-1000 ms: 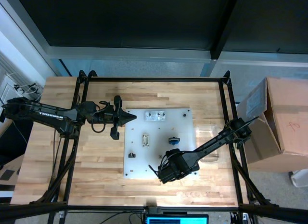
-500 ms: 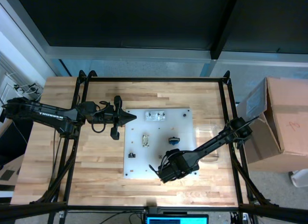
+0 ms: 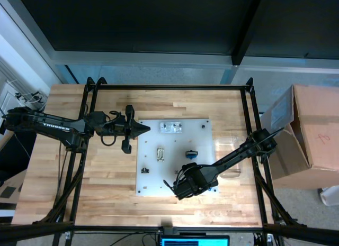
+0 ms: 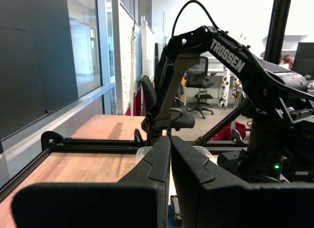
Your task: Pick the M12 nut and place it on its threads and fasten
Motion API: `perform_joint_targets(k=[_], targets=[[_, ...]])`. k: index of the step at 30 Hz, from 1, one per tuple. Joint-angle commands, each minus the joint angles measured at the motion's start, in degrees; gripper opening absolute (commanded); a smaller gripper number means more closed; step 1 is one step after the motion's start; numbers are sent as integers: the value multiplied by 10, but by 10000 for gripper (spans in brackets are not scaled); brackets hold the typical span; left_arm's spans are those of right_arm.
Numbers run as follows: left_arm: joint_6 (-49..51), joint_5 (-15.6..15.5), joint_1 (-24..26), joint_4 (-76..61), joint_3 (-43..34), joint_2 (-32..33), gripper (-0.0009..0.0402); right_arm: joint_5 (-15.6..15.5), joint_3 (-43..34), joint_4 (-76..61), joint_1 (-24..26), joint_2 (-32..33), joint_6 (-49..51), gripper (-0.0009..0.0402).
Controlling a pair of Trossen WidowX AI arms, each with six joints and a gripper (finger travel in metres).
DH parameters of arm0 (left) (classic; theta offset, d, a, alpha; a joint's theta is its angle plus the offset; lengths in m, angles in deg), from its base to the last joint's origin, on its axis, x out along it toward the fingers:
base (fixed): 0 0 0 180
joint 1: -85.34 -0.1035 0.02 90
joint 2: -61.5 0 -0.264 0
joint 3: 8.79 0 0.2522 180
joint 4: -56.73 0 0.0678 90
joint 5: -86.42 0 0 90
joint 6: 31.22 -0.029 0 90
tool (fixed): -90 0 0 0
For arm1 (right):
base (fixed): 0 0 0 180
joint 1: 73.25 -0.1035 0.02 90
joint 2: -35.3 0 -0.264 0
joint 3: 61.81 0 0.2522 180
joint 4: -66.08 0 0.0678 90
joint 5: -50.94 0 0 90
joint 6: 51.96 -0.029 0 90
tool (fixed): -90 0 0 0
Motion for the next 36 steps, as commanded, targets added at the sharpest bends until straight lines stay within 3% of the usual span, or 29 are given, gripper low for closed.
perform_joint_targets(k=[1, 14, 36], targets=[[0, 0, 0, 0, 0, 0, 0, 0, 3, 4, 0, 1, 0, 35], [0, 0, 0, 0, 0, 0, 0, 0, 12, 7, 1, 0, 37, 35], [0, 0, 0, 0, 0, 0, 0, 0, 12, 21, 2, 0, 699, 35]])
